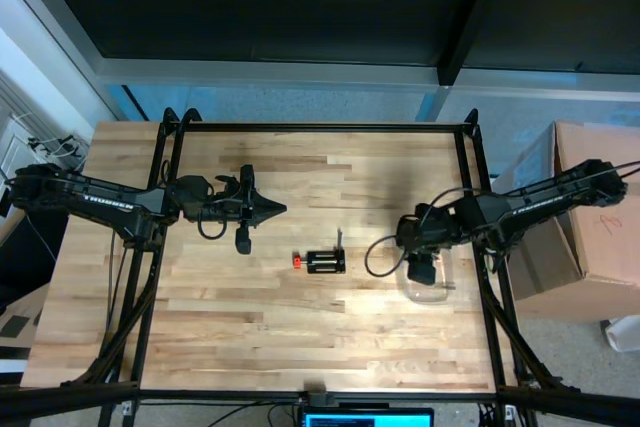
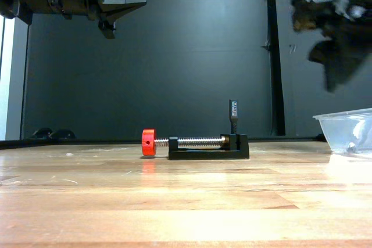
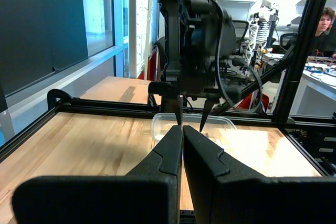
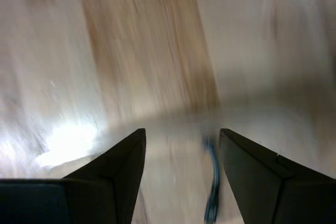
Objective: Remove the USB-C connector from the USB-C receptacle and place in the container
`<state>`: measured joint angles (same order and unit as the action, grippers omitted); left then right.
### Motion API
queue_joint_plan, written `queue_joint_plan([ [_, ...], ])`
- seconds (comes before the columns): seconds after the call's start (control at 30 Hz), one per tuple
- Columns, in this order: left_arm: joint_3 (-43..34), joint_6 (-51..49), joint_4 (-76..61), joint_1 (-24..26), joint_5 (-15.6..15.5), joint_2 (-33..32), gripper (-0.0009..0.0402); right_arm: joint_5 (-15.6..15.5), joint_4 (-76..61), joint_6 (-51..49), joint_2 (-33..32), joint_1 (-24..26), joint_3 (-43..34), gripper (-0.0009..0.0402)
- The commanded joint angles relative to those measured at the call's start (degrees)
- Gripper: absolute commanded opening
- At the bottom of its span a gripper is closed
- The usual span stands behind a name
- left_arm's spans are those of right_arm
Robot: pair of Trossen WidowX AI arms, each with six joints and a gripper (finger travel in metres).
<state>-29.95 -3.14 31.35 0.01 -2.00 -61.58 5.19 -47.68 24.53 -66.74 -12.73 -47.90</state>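
Right gripper [image 4: 181, 130] hangs just above the container [image 1: 445, 293], fingers spread. USB-C connector [image 4: 212, 192] lies loose inside the container. Left gripper [image 3: 182, 128], pressed together, hovers well away from the container, beyond the clamp [image 1: 325, 263].

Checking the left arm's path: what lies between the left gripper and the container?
In the high view, only the red-knobbed clamp, on the table; left gripper shut, right gripper open over the container.

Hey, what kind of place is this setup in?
Probably a robotics lab. A black-framed wooden table carries a small clamp; the left gripper hangs shut over its left half, the right gripper open above the clear container, which holds what may be the USB-C connector. A person sits at cluttered benches beyond.
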Motion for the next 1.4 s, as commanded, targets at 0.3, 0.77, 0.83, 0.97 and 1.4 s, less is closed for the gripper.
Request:
queue_joint_plan([
  [0.3, 0.0, 0.0, 0.0, 0.0, 0.0, 0.0, 0.0000, -2.9, 17.4, -18.6, 0.0, 11.9, -6.9, 0.0103],
  [0.77, 0.0, 0.0, 0.0, 0.0, 0.0, 0.0, 0.0000, -7.7, 58.0, -23.9, 3.5, 16.6, 6.4, 0.0005],
  [0.83, 0.0, 0.0, 0.0, 0.0, 0.0, 0.0, 0.0000, -7.4, 64.9, -23.2, 4.6, 16.6, 9.8, -0.0002],
  [0.97, 0.0, 0.0, 0.0, 0.0, 0.0, 0.0, 0.0000, -4.6, 73.6, -21.9, 6.3, 16.5, 14.9, -0.0001],
  [1.4, 0.0, 0.0, 0.0, 0.0, 0.0, 0.0, 0.0000, -7.9, 77.4, -20.5, 9.0, 15.9, 18.6, 0.0000],
])
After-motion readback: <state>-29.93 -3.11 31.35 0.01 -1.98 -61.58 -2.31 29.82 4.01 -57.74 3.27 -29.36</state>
